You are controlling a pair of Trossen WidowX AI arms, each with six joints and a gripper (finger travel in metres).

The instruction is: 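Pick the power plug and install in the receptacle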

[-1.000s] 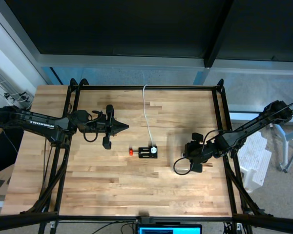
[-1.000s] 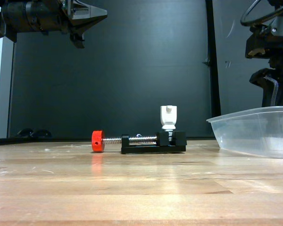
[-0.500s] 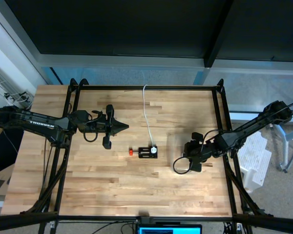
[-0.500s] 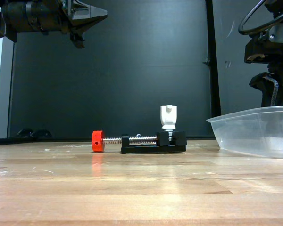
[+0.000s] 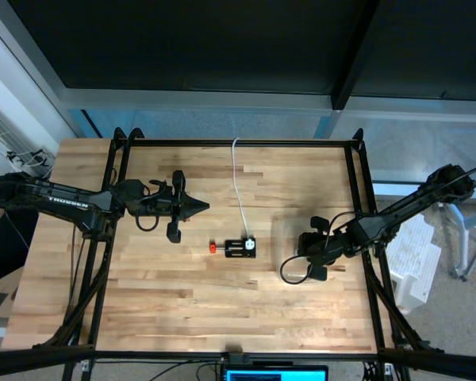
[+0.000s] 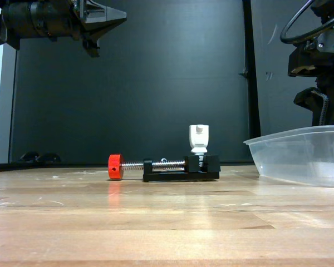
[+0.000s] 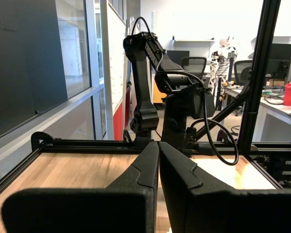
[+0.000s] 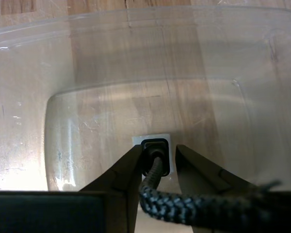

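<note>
At the right side of the light wooden worktop, the right gripper points down into a clear plastic tray. Its fingers are clenched on the power plug, a tiny dark grey-black plug with a grey braided cord running back from it. In the right wrist view the plug sits between the two fingers, above the tray floor and ringed by a small white square piece. Whether that piece lies on the tray floor or belongs to the plug cannot be told. In the low view the tray stands at the right, near the camera, and the arm's black body reaches down behind its rim.

Near the middle of the worktop stands a small black clamp with an orange-red knob at its left end. The clamp holds the receptacle, a small white socket face that stands upright above the clamp body in the low view. A long white cable runs from it toward the far edge. Plug and receptacle are well apart.

To the left of the clamp and farther back, the left gripper hangs high above the worktop, pointing right. Its fingers are pressed together, grasping nothing.
</note>
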